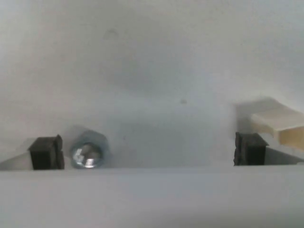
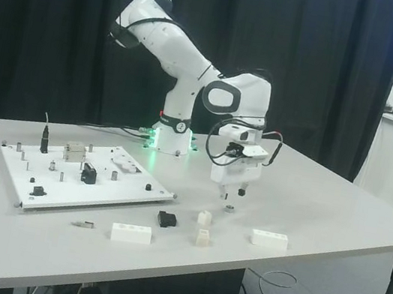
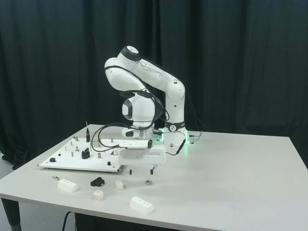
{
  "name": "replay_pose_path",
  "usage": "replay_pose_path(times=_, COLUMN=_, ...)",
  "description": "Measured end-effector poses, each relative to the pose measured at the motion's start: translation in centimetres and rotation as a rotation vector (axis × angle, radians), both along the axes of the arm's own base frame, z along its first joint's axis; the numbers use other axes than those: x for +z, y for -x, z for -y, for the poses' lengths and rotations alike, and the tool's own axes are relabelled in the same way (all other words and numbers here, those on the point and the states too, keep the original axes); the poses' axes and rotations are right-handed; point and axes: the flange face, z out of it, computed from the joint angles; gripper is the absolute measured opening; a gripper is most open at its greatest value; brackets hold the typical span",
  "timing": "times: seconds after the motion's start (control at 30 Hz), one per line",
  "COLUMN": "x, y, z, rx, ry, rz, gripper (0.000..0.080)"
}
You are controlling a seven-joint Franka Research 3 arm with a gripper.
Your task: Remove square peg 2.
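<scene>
- While the white arm (image 2: 188,62) reaches out over the grey table (image 2: 339,203), a white board (image 2: 127,194) lies flat at the far left of the first room view. It carries small upright pins and several black and grey fittings.
- Just in front of the board a small metal piece (image 2: 84,224) lies on the table. To its right is a white block (image 2: 131,233) with holes along its top.
- Next comes a black part (image 2: 166,219), lying apart from the board's near corner.
- Two small pale pegs stand free on the table, outside any hole: the first peg (image 2: 205,217) and, nearer the table's front edge, the second peg (image 2: 202,237). I cannot tell which one is square peg 2.
- The gripper (image 2: 232,193) points downward just above the table, beside the first peg but not touching it. Its jaws are spread wide and hold nothing.
- A metal nut (image 2: 228,207) lies on the table below the gripper. In the wrist view the nut (image 1: 90,153) sits between the fingertips (image 1: 46,153), close to one of them, and the first peg (image 1: 278,124) lies outside the other.
- Farthest right, a second white block (image 2: 269,239) lies well apart from the gripper.
- Nothing stands between the gripper and the two pegs.
</scene>
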Motion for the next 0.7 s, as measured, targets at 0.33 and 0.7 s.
replay_pose_path(times=0.33, x=1.3, y=-1.5, z=4.3, rx=-0.072, ry=0.083, rz=-0.009, gripper=0.0800)
replay_pose_path(times=0.7, x=3.5, y=-2.0, z=12.2, rx=-0.113, ry=0.181, rz=-0.055, gripper=0.0800)
